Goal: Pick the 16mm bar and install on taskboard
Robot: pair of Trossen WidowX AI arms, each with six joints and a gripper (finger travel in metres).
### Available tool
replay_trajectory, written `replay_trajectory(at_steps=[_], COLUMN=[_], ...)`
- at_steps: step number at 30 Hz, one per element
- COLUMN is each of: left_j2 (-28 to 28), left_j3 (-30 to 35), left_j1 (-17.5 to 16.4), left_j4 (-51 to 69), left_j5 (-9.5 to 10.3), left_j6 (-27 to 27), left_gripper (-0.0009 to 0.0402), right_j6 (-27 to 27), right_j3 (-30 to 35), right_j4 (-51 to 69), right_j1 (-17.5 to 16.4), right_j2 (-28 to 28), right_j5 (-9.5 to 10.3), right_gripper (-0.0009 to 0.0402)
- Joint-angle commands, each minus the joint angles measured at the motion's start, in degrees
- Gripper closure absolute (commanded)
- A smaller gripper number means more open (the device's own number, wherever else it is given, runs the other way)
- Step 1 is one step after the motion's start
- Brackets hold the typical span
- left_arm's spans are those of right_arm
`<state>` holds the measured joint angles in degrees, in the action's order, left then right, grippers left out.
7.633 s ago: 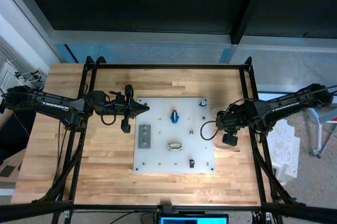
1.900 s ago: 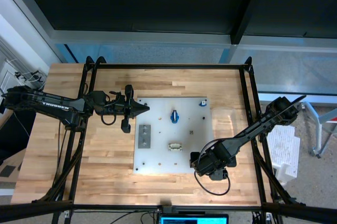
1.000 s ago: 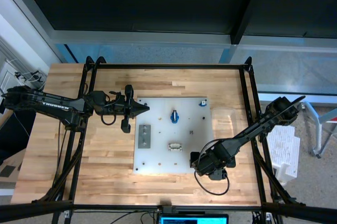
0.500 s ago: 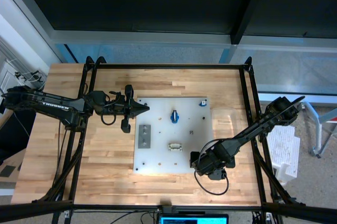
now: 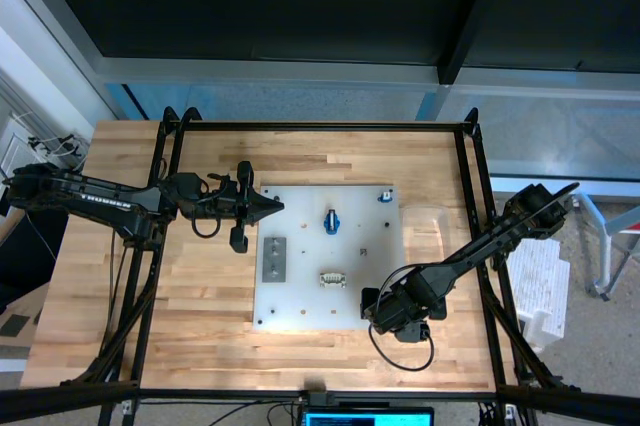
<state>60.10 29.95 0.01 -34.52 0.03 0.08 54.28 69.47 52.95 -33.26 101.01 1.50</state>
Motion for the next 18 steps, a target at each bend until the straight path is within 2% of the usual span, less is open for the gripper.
replay_trajectory(at_steps=[1,10,18], left_j2=[0.00,0.00,0.00], left_j3=[0.00,0.00,0.00], left_j1=[0.00,-0.02,-0.02], left_j4=[0.00,0.00,-0.02], left_j5=[0.00,-0.02,-0.02], left_j6=[-0.02,-0.02,-0.02], left_gripper=[0.0393,0.0393,0.0393], right_j6=[0.02,-0.02,-0.02], right_j3=[0.00,0.00,0.00], right_j4=[0.00,-0.09,-0.04], right_j1=[0.00,0.00,-0.02], right_j2=[0.02,-0.09,-0.39], right_j5=[0.02,-0.07,-0.42], right_gripper=[0.0315,0.0224,0.0205])
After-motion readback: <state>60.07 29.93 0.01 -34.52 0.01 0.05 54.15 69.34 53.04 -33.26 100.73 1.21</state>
